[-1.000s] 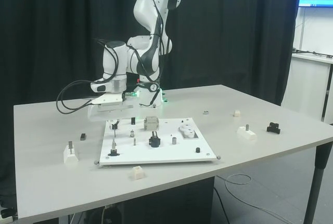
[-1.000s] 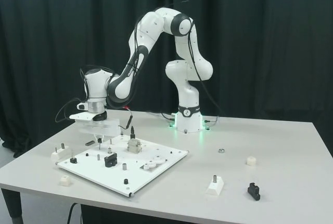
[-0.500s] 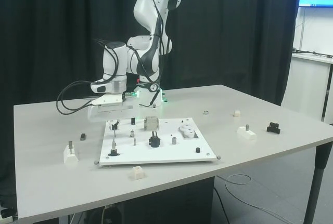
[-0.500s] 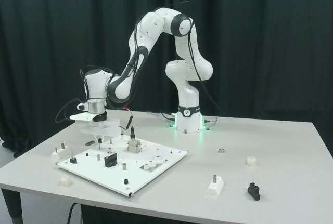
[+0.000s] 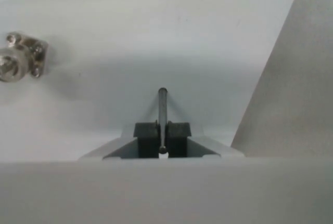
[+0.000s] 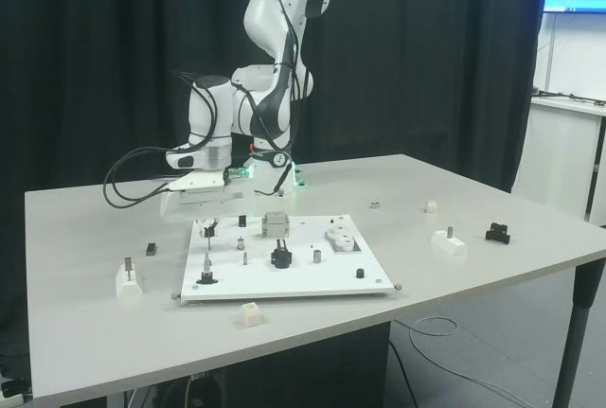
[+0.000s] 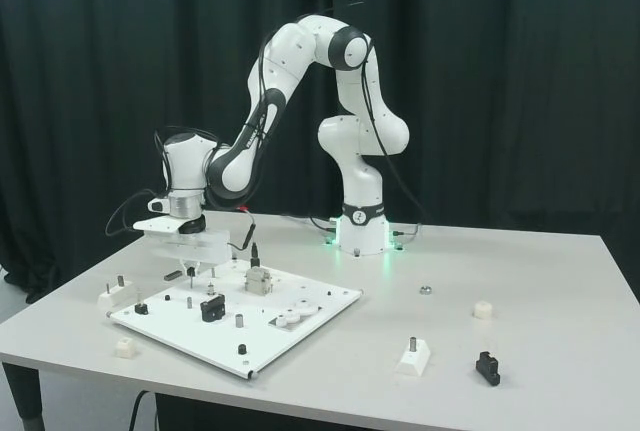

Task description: Insert round peg 1.

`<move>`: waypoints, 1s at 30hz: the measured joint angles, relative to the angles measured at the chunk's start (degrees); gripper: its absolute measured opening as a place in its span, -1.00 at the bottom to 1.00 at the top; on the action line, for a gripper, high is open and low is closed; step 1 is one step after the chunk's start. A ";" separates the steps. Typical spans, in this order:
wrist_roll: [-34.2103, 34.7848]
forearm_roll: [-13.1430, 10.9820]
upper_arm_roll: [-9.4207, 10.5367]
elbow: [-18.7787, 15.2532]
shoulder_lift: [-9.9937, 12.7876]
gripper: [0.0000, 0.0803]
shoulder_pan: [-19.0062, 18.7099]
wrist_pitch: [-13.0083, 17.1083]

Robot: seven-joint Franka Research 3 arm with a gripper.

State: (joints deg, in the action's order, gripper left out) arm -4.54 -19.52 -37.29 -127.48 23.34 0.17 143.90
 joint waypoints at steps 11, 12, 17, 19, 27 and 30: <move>-0.41 -0.45 0.26 0.00 0.21 -0.92 0.00 0.75; -0.41 -0.47 0.27 0.00 0.23 -0.92 0.00 0.78; -0.46 -0.53 0.35 0.00 0.27 -0.92 0.00 0.97; -0.52 -0.55 0.38 0.01 0.28 -0.92 0.00 1.04; -0.54 -0.59 0.46 0.54 0.28 -0.13 0.00 1.21; -0.54 -0.59 0.46 1.02 0.24 -0.13 0.00 1.20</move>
State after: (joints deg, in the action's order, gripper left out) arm -5.08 -20.11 -36.83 -126.46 23.58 0.17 145.10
